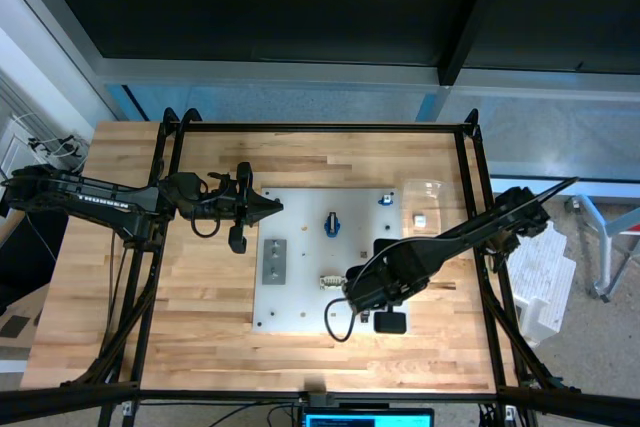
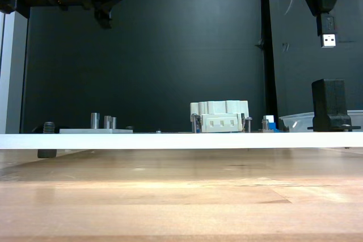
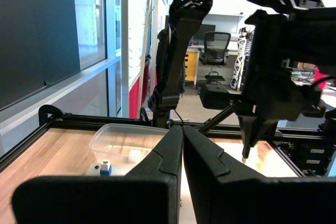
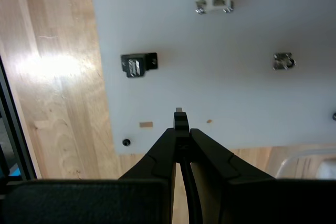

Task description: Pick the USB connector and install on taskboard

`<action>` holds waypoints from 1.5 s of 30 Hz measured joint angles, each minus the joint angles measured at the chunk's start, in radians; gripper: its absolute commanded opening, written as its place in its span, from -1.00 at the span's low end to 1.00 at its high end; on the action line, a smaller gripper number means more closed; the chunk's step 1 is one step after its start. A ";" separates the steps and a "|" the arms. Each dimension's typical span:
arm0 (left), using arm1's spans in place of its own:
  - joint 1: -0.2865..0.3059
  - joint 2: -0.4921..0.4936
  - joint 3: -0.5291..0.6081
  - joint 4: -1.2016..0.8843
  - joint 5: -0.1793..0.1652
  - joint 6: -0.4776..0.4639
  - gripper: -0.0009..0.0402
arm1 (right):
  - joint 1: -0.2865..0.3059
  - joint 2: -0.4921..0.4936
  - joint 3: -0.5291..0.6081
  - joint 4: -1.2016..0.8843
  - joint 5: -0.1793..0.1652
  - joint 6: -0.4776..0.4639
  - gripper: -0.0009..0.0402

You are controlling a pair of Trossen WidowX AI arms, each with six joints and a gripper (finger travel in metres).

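The right end effector [image 4: 180,134] was clamped shut on the USB connector [image 2: 327,32], holding it in the air above the near right corner of the taskboard [image 1: 300,257]. The connector's long axis stood vertical, its metal tip pointing down. In the low view the black socket [image 2: 330,103] sat straight below the tip, well apart from it. The right wrist view showed the socket off to one side, so alignment in depth looked unfinished. The left end effector [image 1: 272,207], fingers [image 3: 163,156] pressed together, hovered high near the taskboard's far left corner, farther from the socket, over the counter [image 1: 200,287].
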 measured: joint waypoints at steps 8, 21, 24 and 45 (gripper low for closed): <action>0.000 0.000 0.000 0.000 0.000 0.000 -0.96 | 0.023 0.119 0.147 -0.038 0.003 -0.001 -0.96; 0.000 0.000 0.000 0.000 0.000 0.000 -0.96 | 0.031 0.184 0.184 -0.025 0.004 0.014 -0.96; 0.000 0.000 0.000 0.000 0.000 0.000 -0.96 | 0.036 0.189 0.184 -0.018 0.008 0.016 -0.96; 0.000 0.000 0.000 0.000 0.000 0.000 -0.96 | 0.060 0.198 0.166 0.002 0.028 0.034 -0.96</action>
